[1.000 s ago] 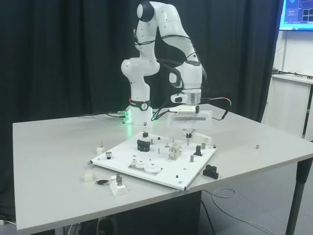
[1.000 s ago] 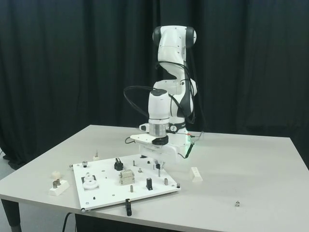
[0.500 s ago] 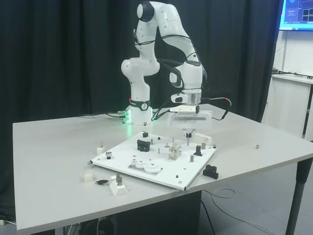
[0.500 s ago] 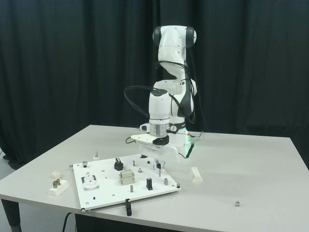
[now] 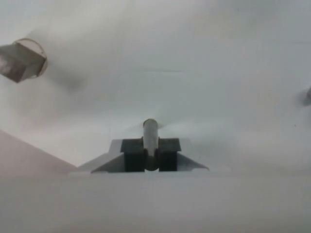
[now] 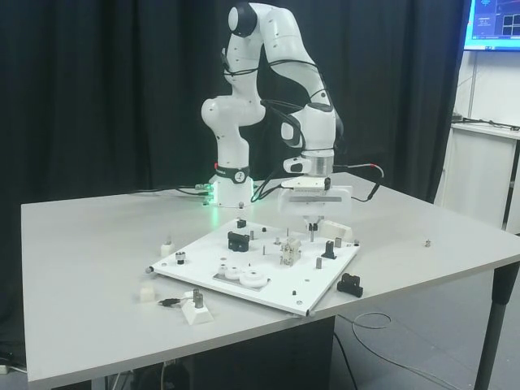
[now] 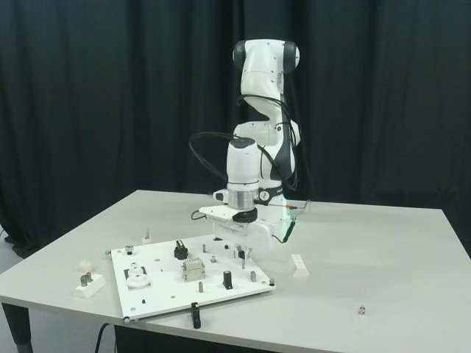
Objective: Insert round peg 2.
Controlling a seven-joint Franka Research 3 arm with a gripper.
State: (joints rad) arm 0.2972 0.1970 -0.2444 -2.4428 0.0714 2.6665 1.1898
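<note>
**Me:** Round peg 2 (image 5: 150, 141) is sitting clamped between my two black fingers (image 5: 131, 154), gripper (image 6: 312, 221) closed on it, near centre-right of the first room view, over the white board (image 6: 268, 280).

**Ops:** Anything changing?

**Me:** I'm riding slightly higher than a second ago; the peg tip is hanging clear above the board.

**Ops:** Meaning?

**Me:** My read: not inserted yet, I'm repositioning over the hole. I can't make out the hole from the wrist view.
</note>
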